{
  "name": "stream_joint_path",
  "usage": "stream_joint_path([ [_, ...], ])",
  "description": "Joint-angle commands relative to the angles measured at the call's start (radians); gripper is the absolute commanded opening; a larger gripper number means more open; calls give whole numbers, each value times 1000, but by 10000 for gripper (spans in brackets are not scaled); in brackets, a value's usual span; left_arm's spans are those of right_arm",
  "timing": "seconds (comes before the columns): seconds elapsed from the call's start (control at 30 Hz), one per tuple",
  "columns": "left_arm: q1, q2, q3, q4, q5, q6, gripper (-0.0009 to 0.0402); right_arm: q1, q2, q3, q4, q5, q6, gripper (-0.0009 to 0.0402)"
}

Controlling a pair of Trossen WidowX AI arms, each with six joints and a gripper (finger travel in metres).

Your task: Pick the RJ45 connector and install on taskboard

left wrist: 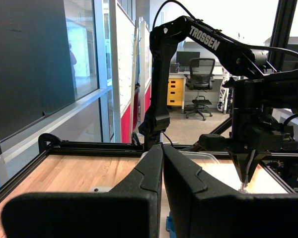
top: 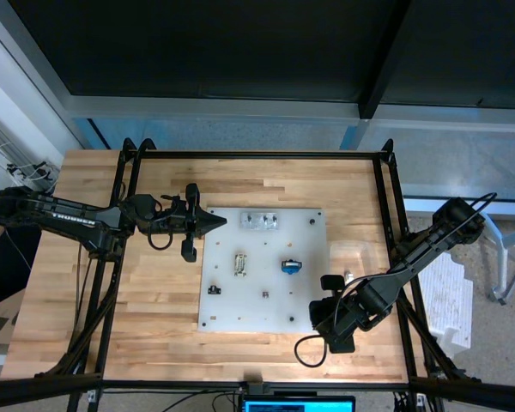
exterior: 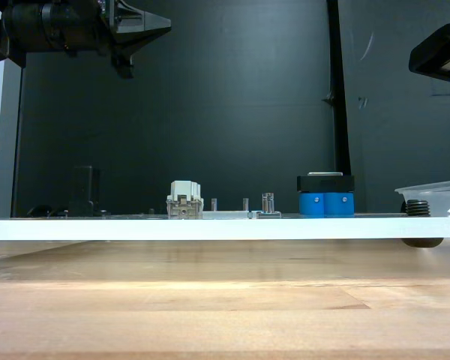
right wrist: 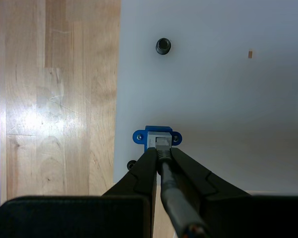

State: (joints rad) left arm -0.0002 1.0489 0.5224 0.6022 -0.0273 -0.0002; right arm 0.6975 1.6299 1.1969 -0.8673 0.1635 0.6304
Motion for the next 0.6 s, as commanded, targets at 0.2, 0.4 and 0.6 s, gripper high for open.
stream_joint_path([
  [0.2,0,0,0,0,0,0,0,0,1,-5,0,1,0,0],
  [0.4,0,0,0,0,0,0,0,0,1,-19,21,0,1,0],
  [0.6,0,0,0,0,0,0,0,1,1,-35,42,0,1,0],
])
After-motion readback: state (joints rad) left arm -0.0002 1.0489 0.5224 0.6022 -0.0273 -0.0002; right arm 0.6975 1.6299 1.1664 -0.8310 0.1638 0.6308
